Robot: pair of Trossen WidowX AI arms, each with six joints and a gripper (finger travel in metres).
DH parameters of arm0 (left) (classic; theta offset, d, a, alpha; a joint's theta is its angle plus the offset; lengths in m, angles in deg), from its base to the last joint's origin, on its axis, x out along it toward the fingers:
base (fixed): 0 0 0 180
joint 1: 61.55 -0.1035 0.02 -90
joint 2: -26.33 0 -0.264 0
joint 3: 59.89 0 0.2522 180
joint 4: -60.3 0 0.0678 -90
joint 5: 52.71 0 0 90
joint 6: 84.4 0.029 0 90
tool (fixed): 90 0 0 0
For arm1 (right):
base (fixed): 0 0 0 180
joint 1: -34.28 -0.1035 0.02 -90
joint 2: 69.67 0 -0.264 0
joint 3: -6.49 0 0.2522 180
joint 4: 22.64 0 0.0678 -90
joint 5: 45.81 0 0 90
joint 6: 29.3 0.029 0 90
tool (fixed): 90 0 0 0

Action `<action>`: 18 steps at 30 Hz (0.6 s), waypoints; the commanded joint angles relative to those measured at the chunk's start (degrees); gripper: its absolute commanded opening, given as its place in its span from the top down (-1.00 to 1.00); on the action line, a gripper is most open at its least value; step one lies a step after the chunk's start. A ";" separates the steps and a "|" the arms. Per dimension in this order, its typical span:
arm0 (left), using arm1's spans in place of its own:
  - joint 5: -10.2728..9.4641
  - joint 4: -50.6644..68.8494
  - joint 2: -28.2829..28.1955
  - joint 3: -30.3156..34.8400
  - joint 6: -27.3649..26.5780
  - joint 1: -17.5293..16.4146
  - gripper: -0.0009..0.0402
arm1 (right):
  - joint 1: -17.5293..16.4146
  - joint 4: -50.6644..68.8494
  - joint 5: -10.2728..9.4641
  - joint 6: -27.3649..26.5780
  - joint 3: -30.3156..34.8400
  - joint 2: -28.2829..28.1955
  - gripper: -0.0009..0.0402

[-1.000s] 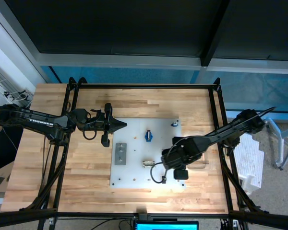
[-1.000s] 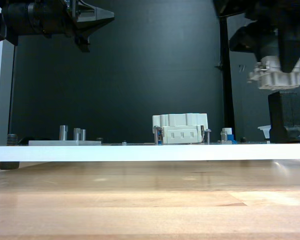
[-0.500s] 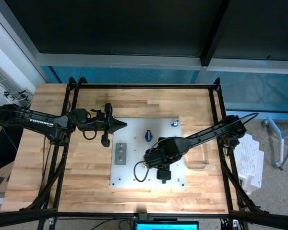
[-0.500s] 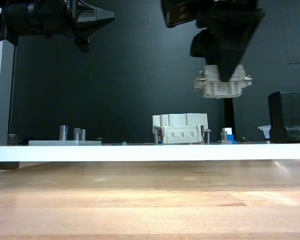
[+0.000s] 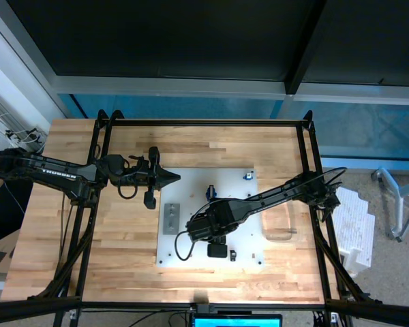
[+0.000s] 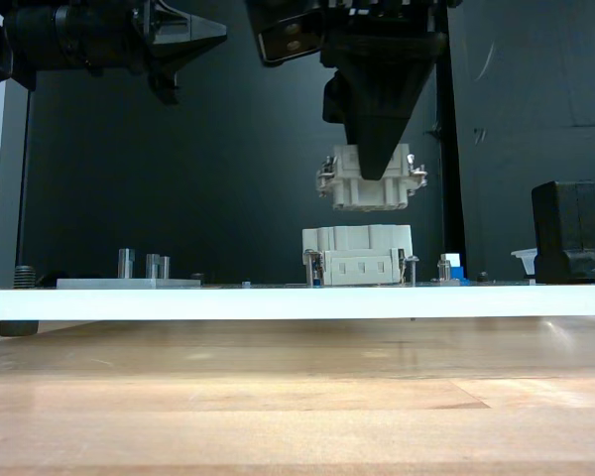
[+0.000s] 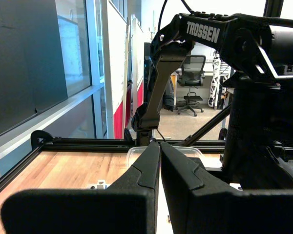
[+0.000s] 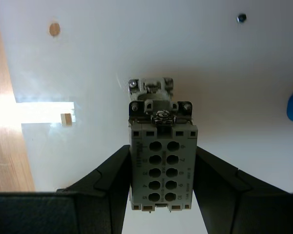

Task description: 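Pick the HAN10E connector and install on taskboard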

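Now | right end effector (image 6: 375,169) clamped on HAN10E connector (image 6: 370,190), held just above the beige socket (image 6: 357,256) mid-taskboard (image 5: 225,180) | left end effector (image 5: 172,177) closed, empty, high over taskboard's far-left corner.

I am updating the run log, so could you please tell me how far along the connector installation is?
Done: the pick, with the right tool shut on the HAN10E connector. In hand: the connector hangs roughly above the beige base on the taskboard, a clear gap between them in the low view. Left: lowering, seating and release. The left tool is shut, raised near the board's far left corner.
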 commanded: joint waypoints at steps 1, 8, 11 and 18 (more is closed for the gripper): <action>0.00 -0.02 -0.02 0.00 0.00 -0.02 0.95 | 0.22 0.07 0.02 -0.59 1.01 -0.74 0.77; 0.00 -0.02 -0.02 0.00 0.00 0.00 0.95 | 0.31 -0.66 0.00 -0.83 1.07 -1.44 0.77; 0.00 -0.02 -0.02 0.00 0.00 0.00 0.95 | 0.33 -1.53 0.02 -0.85 1.05 -1.44 0.77; 0.00 -0.02 -0.02 0.00 0.00 0.00 0.95 | 0.31 -1.66 0.02 -1.01 0.52 -1.44 0.77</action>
